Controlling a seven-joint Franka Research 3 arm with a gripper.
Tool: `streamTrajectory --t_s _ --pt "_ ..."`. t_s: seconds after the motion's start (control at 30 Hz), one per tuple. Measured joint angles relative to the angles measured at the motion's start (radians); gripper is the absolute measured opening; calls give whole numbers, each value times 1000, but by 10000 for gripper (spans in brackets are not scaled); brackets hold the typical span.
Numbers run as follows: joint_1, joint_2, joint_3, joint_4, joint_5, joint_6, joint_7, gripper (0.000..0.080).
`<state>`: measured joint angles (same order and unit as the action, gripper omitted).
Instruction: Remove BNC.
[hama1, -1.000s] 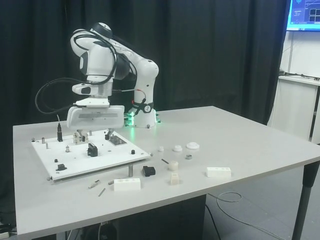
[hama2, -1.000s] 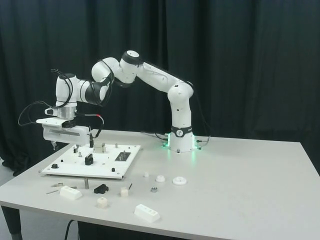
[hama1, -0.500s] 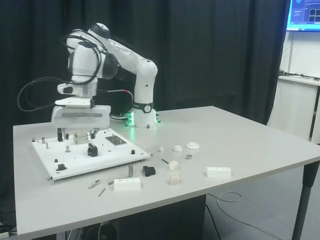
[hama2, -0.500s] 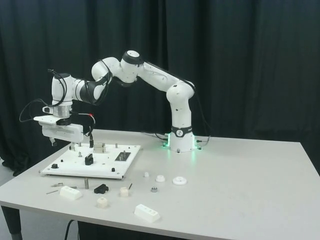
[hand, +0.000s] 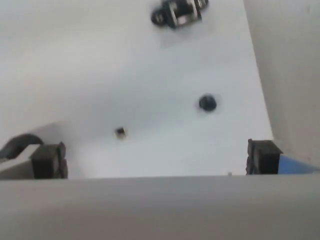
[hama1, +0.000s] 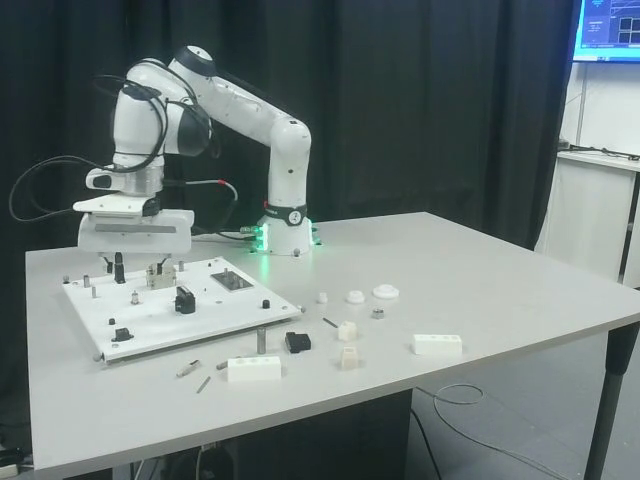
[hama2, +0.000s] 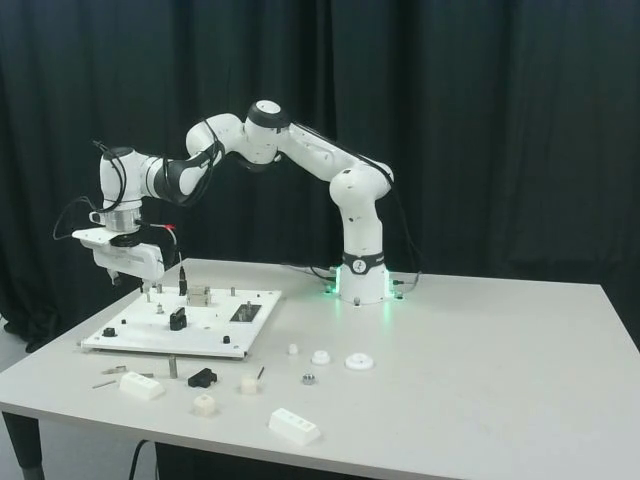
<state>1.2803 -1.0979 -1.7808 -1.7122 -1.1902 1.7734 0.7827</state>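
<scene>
Hovering above the far corner of the white task board (hama1: 200, 320), gripper (hand: 155, 159) spread wide and empty, poised for a descent; BNC connector (hama1: 119, 267) upright in its board mount just beneath, black cable rising, not yet gripped.

I can read no writing, label, number or sign anywhere around me. The screen (hama1: 609, 30) on the far wall carries light lines, but they are too small for me to make out. My white board (hama1: 180, 305) and the loose parts on the table (hama1: 480, 290) bear no lettering that I can see.
</scene>
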Motion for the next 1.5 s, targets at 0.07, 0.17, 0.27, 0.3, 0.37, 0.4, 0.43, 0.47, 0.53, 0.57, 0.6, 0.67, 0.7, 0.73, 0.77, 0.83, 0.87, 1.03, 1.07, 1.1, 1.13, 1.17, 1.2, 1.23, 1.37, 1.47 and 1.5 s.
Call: streamTrajectory --t_s 0.07,0.17,0.27,0.3,0.37,0.4,0.43,0.47,0.53,0.57,0.6,0.67,0.7,0.73,0.77,0.83,0.87,1.03,1.07,1.1,1.13,1.17,1.2,1.23,1.37,1.47,1.5 --pt "-18 0 2 -10 7 -3 21 800" --pt "-48 0 6 -32 14 -5 79 800" --pt "-80 0 13 -57 18 -5 142 800" --pt "-90 0 16 -66 18 -5 160 800" --pt "-110 0 23 -84 18 -4 195 800" --pt "-120 0 26 -92 18 -2 213 800" --pt "-129 0 28 -100 18 1 230 800" --pt "-138 0 31 -109 18 4 250 800" --pt "-154 0 35 -123 18 11 289 800" --pt "-161 0 37 -129 18 14 311 800" --pt "-168 0 38 -135 18 19 334 800" --pt "-180 0 40 -147 18 29 386 800" --pt "-186 0 40 -152 18 34 412 800" --pt "-192 0 40 -157 18 39 435 800" --pt "-197 0 40 -162 18 44 455 800" --pt "-207 0 40 -172 18 51 488 800" --pt "-212 -1 40 -177 18 55 504 800" --pt "-238 -7 39 -198 18 74 568 800" --pt "-243 -9 39 -202 18 79 576 800" --pt "-248 -12 38 -205 18 83 583 800" --pt "-253 -15 37 -209 18 87 589 800" --pt "-258 -18 35 -212 18 90 594 800" --pt "-263 -22 34 -216 18 94 598 800" --pt "-268 -25 32 -219 18 100 600 800" --pt "-286 -38 20 -232 18 127 600 800" --pt "-298 -49 12 -240 18 147 600 800" --pt "-302 -51 9 -242 18 154 600 800"
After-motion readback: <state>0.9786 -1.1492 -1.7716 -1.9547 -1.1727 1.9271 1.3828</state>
